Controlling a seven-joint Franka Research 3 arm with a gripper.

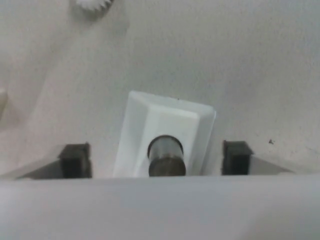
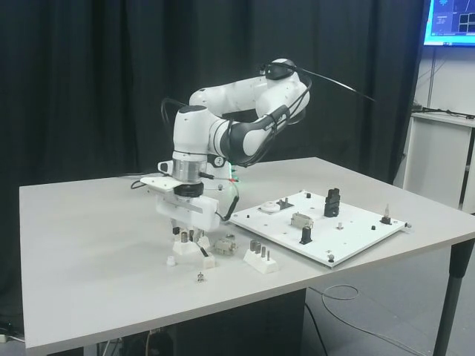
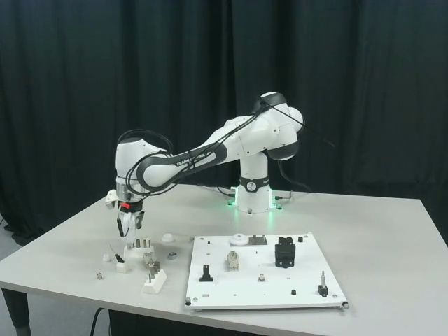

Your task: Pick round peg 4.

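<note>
The peg (image 1: 166,156) stands upright in its white holder (image 1: 165,131) on the surface (image 1: 240,60), centred between the spread fingers of the gripper (image 1: 156,159), untouched.

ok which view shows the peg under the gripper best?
Wrist view: the round peg stands in its white holder, centred between the open fingers. In both room views it is tiny beneath the gripper, barely separable from neighbouring pegs.

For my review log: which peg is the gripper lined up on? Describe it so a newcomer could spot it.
Find the white board on the grey table; beside it stand small white holders. The round peg stands upright in the holder directly under the gripper, between its open fingers.
</note>
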